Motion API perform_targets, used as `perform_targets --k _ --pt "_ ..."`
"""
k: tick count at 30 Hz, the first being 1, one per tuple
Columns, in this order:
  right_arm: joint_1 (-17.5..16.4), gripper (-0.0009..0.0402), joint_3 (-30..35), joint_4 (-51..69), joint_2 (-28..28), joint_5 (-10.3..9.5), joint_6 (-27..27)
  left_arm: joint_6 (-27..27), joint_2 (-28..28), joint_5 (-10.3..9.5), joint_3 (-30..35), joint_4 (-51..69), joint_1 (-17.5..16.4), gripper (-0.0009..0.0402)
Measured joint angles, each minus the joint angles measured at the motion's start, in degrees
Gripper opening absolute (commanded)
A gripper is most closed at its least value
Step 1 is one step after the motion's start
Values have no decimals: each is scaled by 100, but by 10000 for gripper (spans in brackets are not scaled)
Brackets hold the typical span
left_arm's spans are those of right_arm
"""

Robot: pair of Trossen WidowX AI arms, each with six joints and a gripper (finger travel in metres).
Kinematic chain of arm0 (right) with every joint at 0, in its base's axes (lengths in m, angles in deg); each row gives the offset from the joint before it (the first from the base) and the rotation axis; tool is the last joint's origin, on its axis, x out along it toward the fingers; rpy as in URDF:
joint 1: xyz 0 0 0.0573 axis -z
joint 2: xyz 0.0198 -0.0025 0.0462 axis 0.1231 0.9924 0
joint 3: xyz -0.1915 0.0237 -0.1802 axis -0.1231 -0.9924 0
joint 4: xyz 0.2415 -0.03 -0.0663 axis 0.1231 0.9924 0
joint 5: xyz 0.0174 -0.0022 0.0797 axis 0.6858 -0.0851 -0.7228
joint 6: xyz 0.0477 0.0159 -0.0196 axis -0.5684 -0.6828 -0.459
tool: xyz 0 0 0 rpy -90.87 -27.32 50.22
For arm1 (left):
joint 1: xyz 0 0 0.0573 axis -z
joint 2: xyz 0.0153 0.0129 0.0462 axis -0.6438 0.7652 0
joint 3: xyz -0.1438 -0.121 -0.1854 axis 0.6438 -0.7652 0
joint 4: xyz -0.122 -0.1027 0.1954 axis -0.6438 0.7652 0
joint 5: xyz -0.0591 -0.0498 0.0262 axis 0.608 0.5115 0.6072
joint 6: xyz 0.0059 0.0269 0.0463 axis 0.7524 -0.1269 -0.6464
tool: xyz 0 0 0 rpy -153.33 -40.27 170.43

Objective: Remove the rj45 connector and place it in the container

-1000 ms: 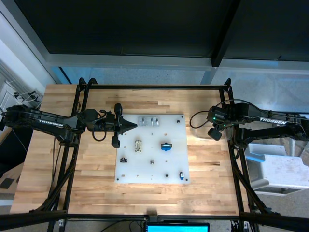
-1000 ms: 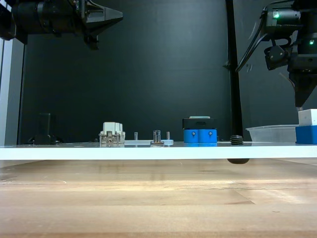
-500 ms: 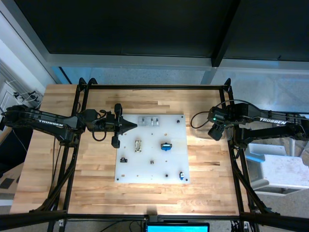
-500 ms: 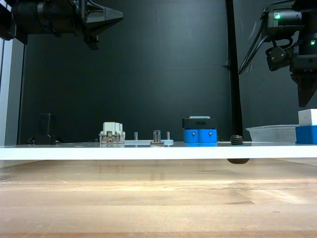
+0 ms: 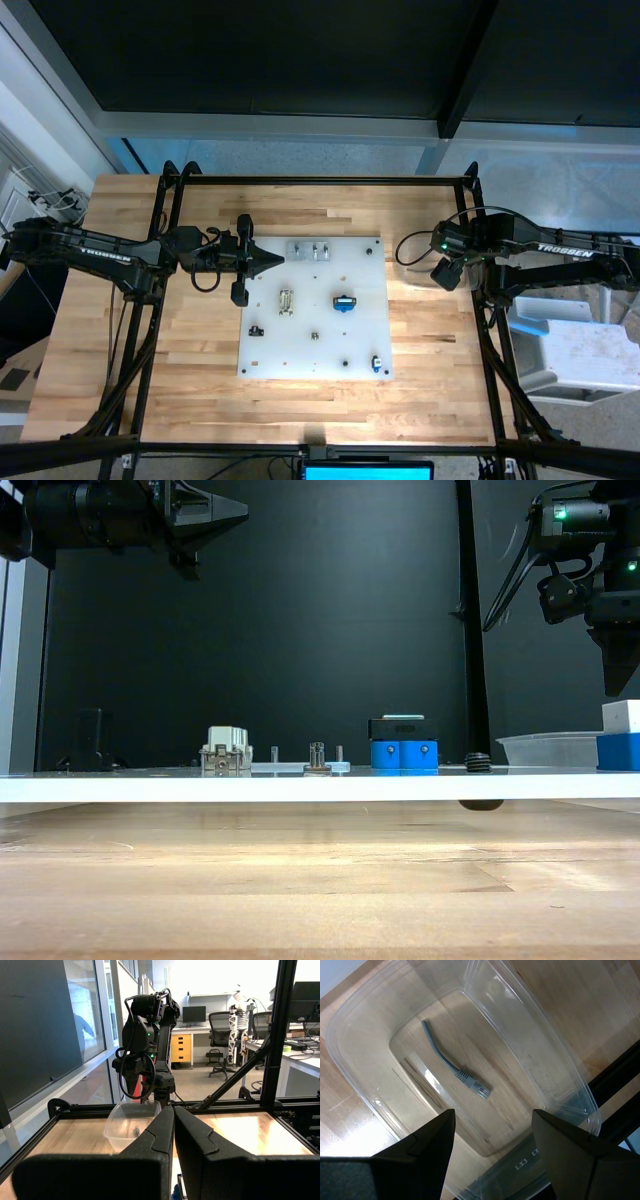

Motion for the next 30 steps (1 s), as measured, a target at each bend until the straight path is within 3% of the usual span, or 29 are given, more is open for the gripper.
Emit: perform_targets --k 30 --pt "0 213 0 63 0 0 9 0 0 0 0 0 0 0"
